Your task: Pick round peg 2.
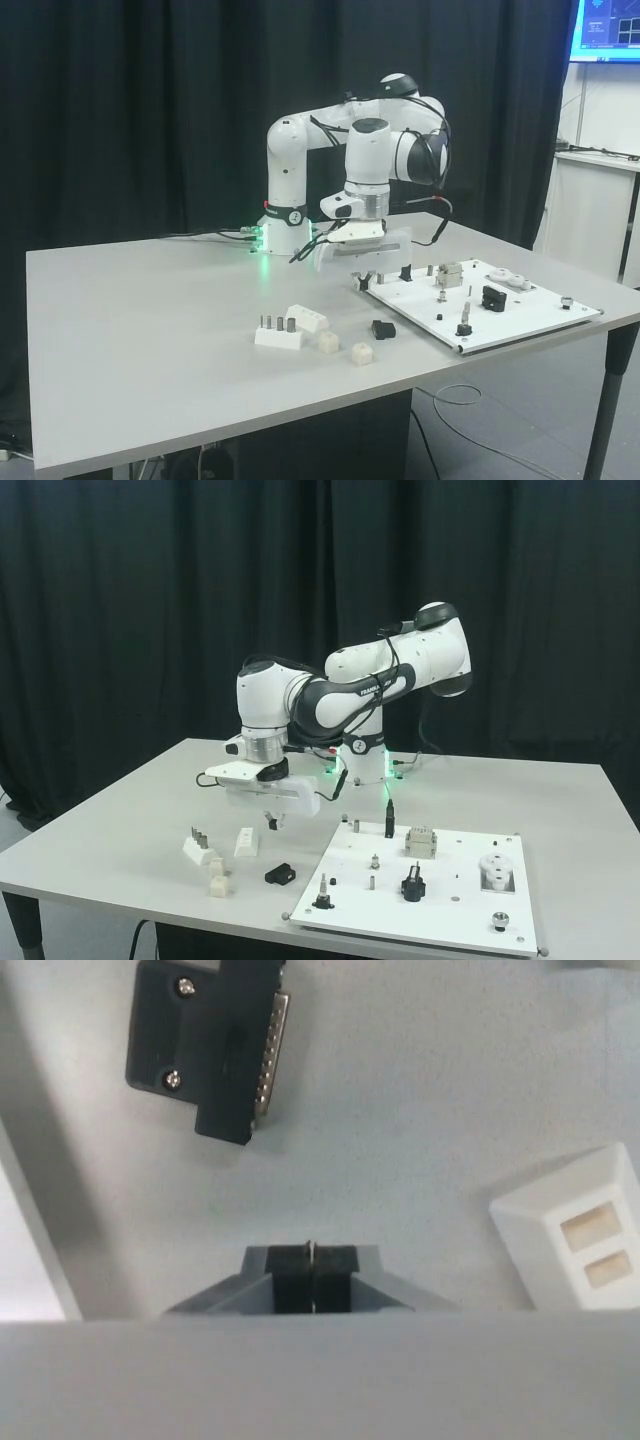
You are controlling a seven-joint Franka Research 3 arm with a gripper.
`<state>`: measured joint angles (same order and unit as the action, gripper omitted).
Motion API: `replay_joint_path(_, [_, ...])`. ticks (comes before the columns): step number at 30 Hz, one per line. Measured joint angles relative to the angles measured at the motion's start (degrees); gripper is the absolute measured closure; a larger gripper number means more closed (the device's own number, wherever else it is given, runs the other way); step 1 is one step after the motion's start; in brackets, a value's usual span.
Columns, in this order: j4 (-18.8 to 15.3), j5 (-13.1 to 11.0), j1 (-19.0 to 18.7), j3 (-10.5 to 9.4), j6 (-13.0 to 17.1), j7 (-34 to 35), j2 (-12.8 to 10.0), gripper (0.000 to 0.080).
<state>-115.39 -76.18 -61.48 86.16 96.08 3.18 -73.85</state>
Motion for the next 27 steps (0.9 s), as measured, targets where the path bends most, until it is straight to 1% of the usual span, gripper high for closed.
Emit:
replay_joint_path(8, [0.0,0.0,0.0,0.16,-0.2,0.3,0.0,0.0802])
replay_joint_path(15, [0.0,0.0,0.1,0.48,-0.6,1.9,0.0,0.0802])
replay_joint_path(27, [0.0,0.2,0.2,1.83,-1.6,4.6,0.0,0.0802])
